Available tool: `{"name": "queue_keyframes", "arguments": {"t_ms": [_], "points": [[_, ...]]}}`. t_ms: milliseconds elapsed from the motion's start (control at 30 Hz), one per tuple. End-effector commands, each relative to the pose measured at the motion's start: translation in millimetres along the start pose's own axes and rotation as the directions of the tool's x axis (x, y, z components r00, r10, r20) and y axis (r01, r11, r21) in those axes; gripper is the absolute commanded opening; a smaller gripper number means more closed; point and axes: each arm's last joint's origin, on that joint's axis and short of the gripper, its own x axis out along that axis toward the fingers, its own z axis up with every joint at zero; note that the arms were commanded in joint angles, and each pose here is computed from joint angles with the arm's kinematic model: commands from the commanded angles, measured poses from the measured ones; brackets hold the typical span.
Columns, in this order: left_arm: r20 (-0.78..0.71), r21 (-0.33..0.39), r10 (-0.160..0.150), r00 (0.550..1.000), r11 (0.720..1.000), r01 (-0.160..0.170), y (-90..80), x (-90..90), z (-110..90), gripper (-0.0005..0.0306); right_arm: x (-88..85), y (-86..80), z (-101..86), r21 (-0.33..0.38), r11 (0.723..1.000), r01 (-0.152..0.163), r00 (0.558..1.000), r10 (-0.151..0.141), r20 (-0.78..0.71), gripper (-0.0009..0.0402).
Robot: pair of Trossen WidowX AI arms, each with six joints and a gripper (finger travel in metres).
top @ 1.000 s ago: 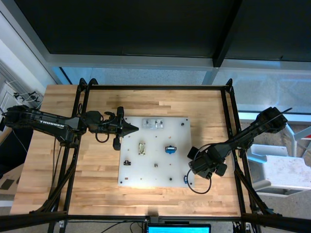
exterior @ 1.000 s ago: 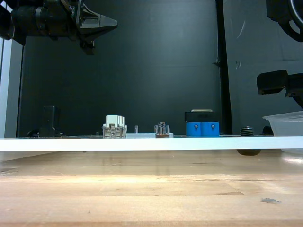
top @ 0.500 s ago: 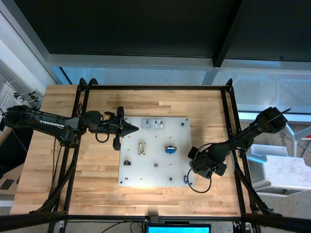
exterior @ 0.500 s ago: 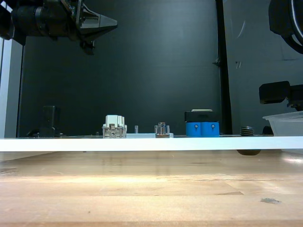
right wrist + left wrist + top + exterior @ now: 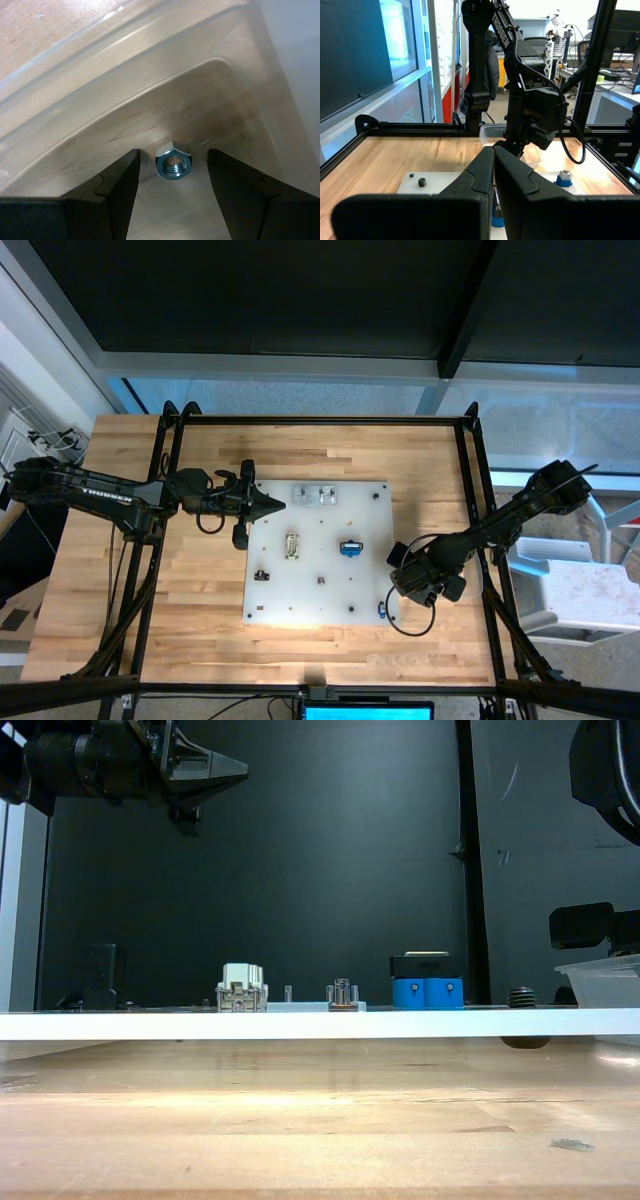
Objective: Pick the M12 fastener and fasten on the M12 threads
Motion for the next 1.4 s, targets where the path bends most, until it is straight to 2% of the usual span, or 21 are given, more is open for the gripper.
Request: {"name": "queue_keyframes", "arguments": {"t_ms": [33,467,1000,1133,1400], "points": [[0.000,0.000,0.000,1.000,1.000,0.000,0.0,0.1,0,0.0000,0.5,0.0,-0.1,0.001,1.000,0.000,1.000,0.000,0.000,0.0180],[0.000,0.000,0.000,1.000,1.000,0.000,0.0,0.1,0,0.0000,0.2,-0.3,0.5,0.002,1.000,-0.006,1.000,0.006,0.011,0.0098],[0.000,0.000,0.000,1.000,1.000,0.000,0.0,0.1,0,0.0000,-4.6,-0.7,0.6,0.004,1.000,0.003,1.000,-0.003,0.022,0.0041],[0.000,0.000,0.000,1.000,1.000,0.000,0.0,0.1,0,0.0000,-16.6,-1.1,1.0,0.004,1.000,0.004,1.000,-0.004,0.023,0.0034],[0.000,0.000,0.000,1.000,1.000,0.000,0.0,0.1,0,0.0000,-55.5,-4.4,6.0,-0.006,1.000,-0.004,1.000,0.004,0.009,0.0029]]}}
